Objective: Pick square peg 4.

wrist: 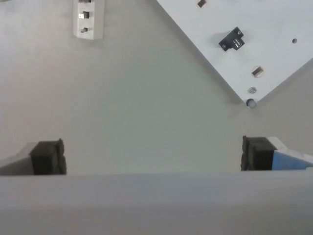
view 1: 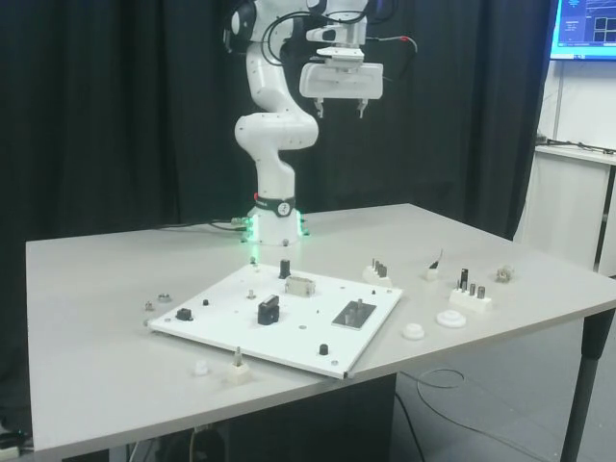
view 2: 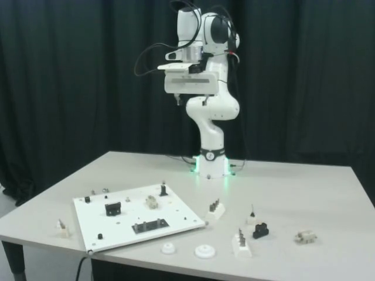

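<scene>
Tool (view 1: 340, 114): released and empty. You are looking at both black fingers (wrist: 47, 157) standing wide apart with nothing between them, and the tool is hanging high above the counter (view 1: 96, 289), well up and behind the white board (view 1: 221, 332).

Item sought, square peg 4: you are not seeing any number on it. The likely places are two white racks of short upright dark pegs. The small rack (view 1: 378, 272) is sitting on the counter just beside the board's edge, and the longer rack (view 1: 472, 296) is standing further out from the board on the same side. Which rack and which slot is holding peg 4, you cannot tell from here.

Handling, as a judgement: you are probably dealing with a small, light, rigid peg, not fragile, with smooth flat faces that may be slippery.

Where to hold, as a judgement: you are best closing the pads on two opposite flat faces of the exposed upper part, not on the corners, and lifting straight up so it is not binding in its slot. Neighbouring pegs are standing close, so the fingers are needing a narrow entry.
</scene>
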